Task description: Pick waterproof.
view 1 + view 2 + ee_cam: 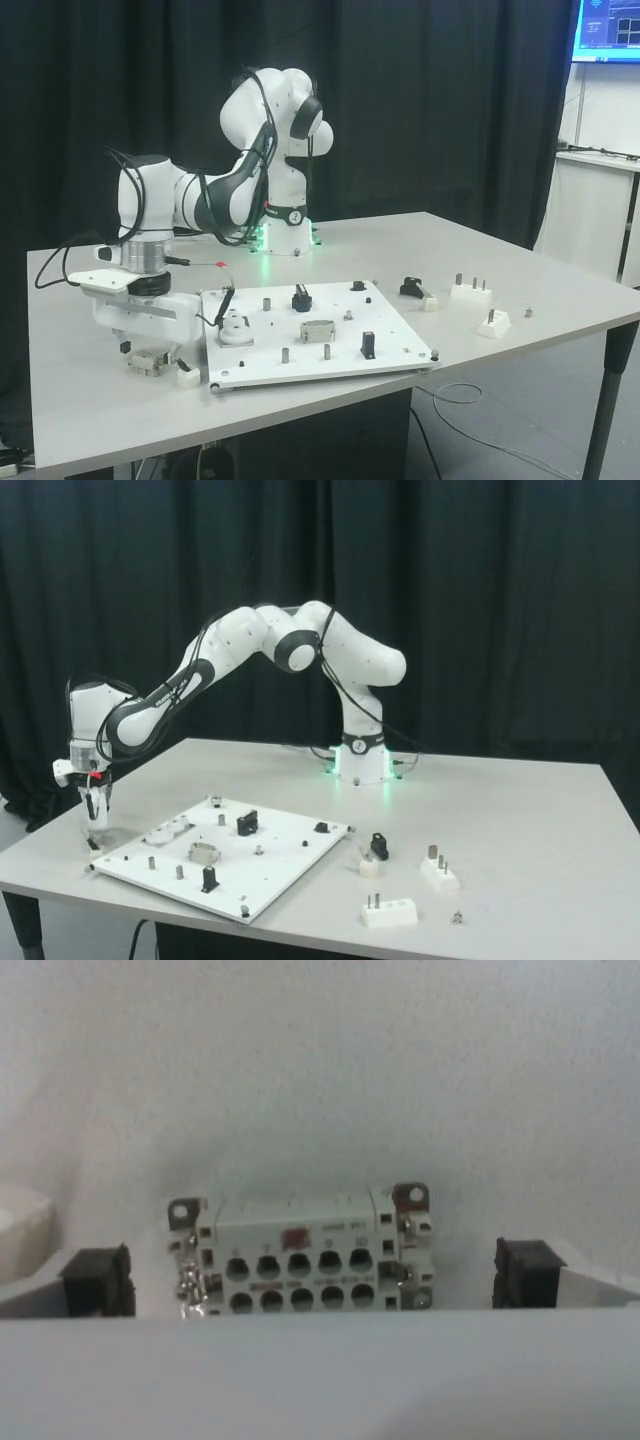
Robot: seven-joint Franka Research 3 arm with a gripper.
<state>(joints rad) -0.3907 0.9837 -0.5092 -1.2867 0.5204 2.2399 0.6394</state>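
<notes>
Between the spread fingertips of the gripper (312,1278), the waterproof connector (305,1257) lies on the grey table (420,235), just beside the white board (390,355). Its long axis runs from one black fingertip pad (98,1280) toward the other, so closing would likely clamp its short ends; gaps remain on both sides. Only the wrist view shows this alignment and the two rows of sockets; in the room views the connector is small and largely hidden under the hand.

Backdrop: black curtains (500,600) hang behind the grey desk (520,810).
Screen: a lit monitor (610,30) at 1 o'clock.
Furniture: a white cabinet (592,205) below it.
</notes>
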